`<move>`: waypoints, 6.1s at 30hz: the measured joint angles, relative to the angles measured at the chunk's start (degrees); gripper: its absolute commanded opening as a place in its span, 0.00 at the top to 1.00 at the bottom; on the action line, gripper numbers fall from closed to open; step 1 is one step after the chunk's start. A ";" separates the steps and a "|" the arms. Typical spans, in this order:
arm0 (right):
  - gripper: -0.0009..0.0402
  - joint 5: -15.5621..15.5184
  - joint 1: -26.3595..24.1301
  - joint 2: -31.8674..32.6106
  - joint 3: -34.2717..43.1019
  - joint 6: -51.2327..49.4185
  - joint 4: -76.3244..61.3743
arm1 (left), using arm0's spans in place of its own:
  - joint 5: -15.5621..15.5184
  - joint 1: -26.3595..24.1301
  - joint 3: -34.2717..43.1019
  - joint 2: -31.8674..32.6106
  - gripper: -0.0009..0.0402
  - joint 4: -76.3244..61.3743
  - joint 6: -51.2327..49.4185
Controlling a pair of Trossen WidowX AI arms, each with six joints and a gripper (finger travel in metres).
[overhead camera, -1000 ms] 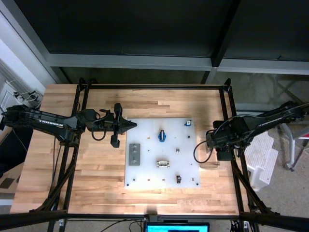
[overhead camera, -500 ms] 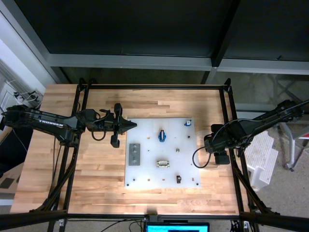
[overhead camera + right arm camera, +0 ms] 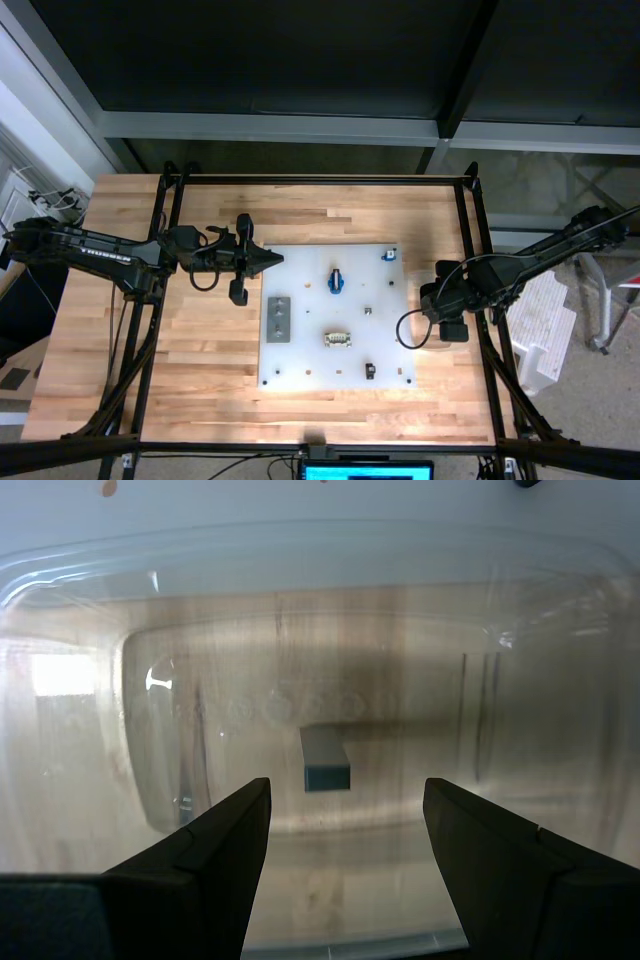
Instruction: Pick the 16mm bar and install on taskboard
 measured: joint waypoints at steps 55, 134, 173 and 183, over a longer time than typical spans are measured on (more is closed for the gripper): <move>0.58 -0.50 1.01 0.00 -9.66 -0.15 11.17 | 0.00 0.00 0.02 0.00 0.98 0.00 -0.02; 0.97 -0.55 6.25 9.60 16.92 1.86 -4.68 | 0.00 0.00 0.00 0.00 0.98 0.00 -0.02; 0.97 -0.46 16.13 33.86 33.31 12.09 0.83 | 0.00 0.00 0.02 0.00 0.98 0.00 0.00; 0.97 -0.48 16.33 35.43 33.22 12.33 2.51 | 0.00 0.00 0.02 0.00 0.98 0.02 0.00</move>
